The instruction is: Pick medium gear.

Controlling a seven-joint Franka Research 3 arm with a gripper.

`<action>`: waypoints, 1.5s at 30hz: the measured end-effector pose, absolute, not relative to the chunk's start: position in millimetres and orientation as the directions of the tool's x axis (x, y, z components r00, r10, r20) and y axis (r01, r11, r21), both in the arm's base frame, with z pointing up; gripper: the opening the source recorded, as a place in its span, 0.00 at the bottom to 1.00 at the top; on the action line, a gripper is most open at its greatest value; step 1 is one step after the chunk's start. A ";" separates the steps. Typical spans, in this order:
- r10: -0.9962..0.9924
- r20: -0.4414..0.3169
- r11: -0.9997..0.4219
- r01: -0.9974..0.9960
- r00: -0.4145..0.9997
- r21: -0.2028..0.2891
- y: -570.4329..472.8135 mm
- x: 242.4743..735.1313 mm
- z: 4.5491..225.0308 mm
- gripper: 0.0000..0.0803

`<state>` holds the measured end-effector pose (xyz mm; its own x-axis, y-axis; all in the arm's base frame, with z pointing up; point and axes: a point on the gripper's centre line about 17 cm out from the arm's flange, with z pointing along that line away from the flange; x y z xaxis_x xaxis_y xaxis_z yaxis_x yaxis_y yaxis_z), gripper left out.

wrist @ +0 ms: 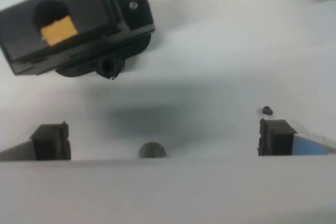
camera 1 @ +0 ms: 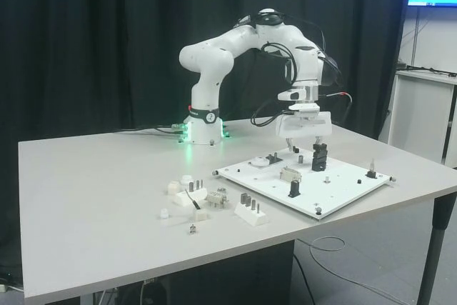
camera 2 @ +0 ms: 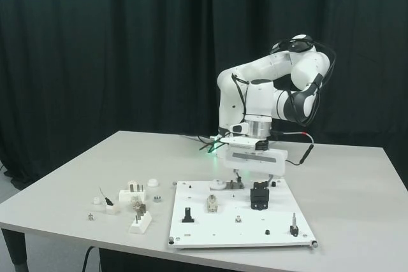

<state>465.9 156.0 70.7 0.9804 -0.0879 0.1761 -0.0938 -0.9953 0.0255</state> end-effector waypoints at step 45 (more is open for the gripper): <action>-0.097 0.218 -0.990 -0.118 0.971 0.084 102.3 499.1 106.5 1.00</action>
<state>499.1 102.3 106.5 0.9711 -0.0971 0.2179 -0.1178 -0.9895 0.0838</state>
